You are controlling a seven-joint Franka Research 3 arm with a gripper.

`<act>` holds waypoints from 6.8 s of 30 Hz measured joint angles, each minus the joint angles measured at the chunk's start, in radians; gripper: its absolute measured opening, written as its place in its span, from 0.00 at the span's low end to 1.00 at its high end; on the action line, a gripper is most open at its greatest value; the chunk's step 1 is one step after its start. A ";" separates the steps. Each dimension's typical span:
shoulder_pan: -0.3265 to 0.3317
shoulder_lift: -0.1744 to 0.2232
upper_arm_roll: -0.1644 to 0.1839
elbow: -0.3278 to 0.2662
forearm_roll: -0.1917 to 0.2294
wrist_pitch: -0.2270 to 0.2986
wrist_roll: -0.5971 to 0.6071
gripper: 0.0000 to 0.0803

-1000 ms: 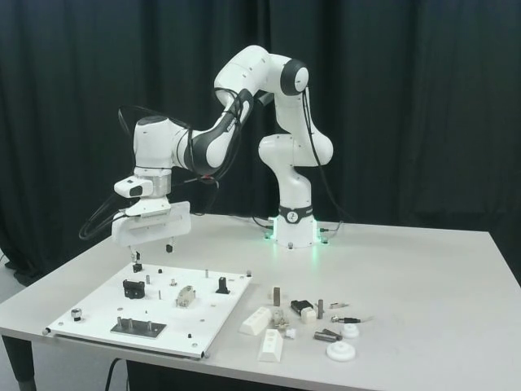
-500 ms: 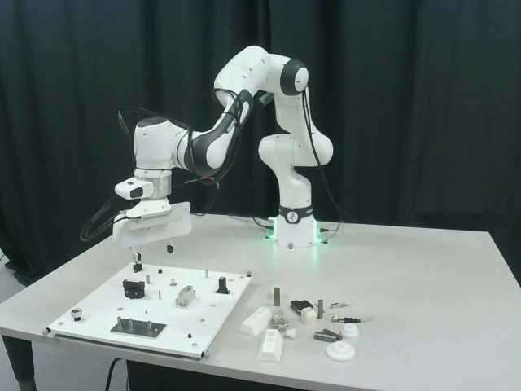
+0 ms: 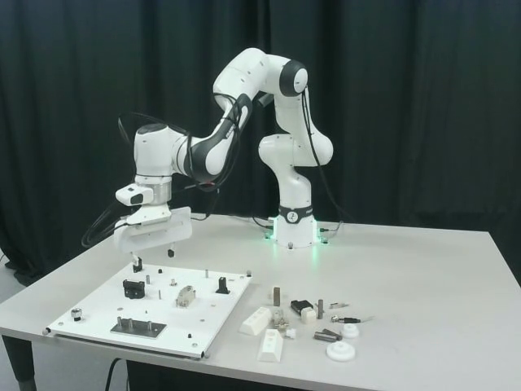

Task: Remove square peg 1.

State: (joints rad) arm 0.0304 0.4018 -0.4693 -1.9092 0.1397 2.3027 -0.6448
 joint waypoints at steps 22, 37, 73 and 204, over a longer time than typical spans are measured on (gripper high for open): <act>-0.002 0.048 0.003 -0.086 0.104 0.181 -0.035 1.00; -0.003 0.095 0.003 -0.086 0.147 0.183 -0.070 1.00; -0.003 0.157 0.008 -0.079 0.210 0.216 -0.091 1.00; -0.001 0.086 -0.030 -0.068 0.239 0.139 -0.073 0.03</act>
State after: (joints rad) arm 0.0289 0.4879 -0.4992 -1.9775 0.3791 2.4417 -0.7182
